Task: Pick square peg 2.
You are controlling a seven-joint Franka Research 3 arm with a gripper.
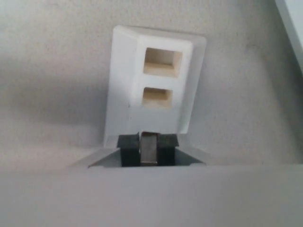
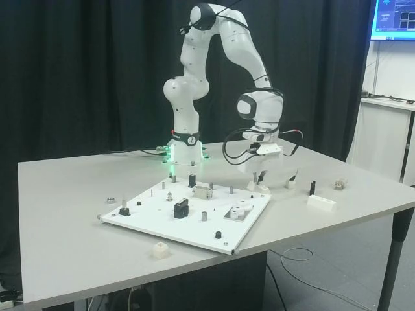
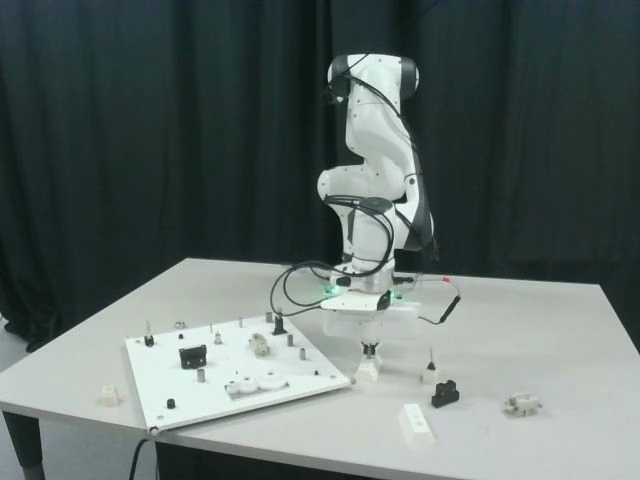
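- The gripper [image 1: 148, 149] is closed on the square peg [image 1: 149, 150], which stands upright between its fingers.
- The peg sits directly over the white holder [image 1: 154, 85], just above its near end.

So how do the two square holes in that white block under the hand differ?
In the wrist view, the white block has two holes. The hole farther from the hand looks larger and more nearly square; the hole nearer the hand looks smaller and flatter. Both appear empty, with pale insides.
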